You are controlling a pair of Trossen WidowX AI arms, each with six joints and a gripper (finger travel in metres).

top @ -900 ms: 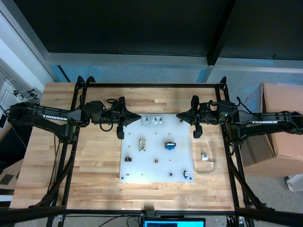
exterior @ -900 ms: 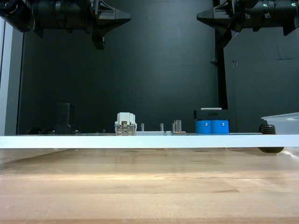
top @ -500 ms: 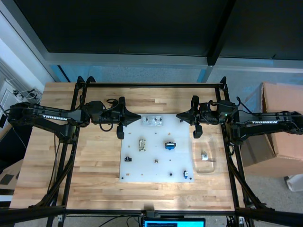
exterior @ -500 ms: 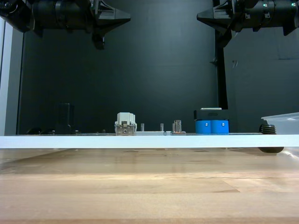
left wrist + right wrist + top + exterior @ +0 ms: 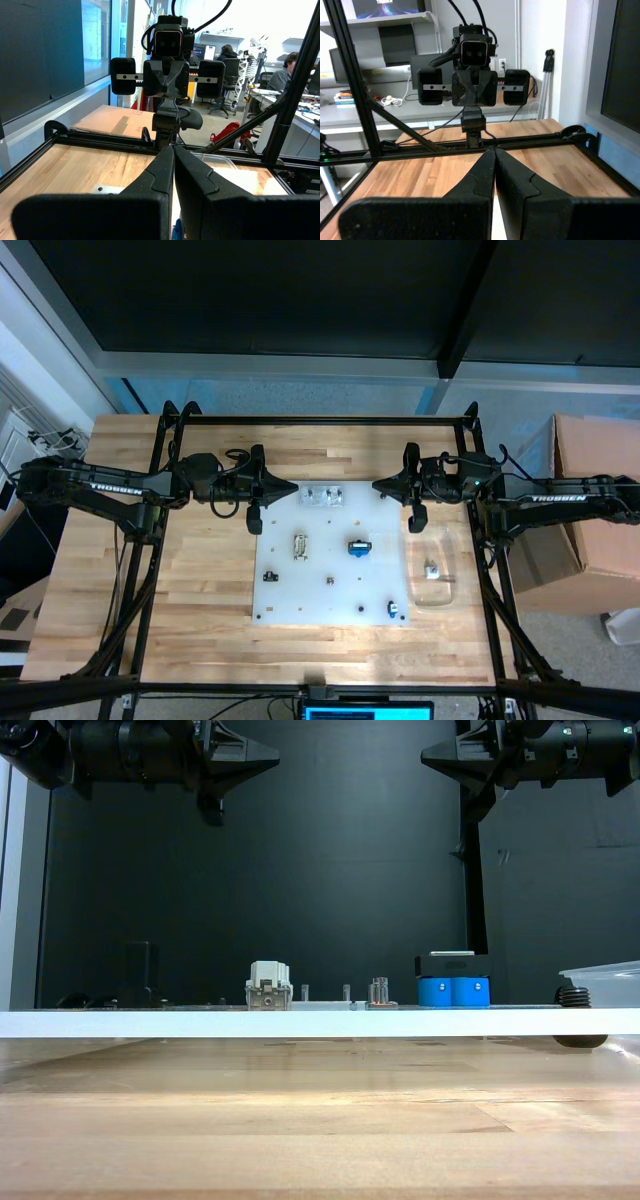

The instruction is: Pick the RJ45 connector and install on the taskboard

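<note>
Nothing had shifted since earlier, left gripper (image 5: 292, 487) hung above the far left corner of the taskboard (image 5: 300, 592), fingers pressed together, empty, right gripper (image 5: 379, 485) above its far right corner, likewise closed on nothing, RJ45 connector (image 5: 432, 568) lay free in the clear tray (image 5: 449, 552) beside the board's right edge.

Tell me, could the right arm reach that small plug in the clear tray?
Probably yes: the plug lies free in the open tray near the right gripper, nothing above it; left gripper hovers opposite.
</note>
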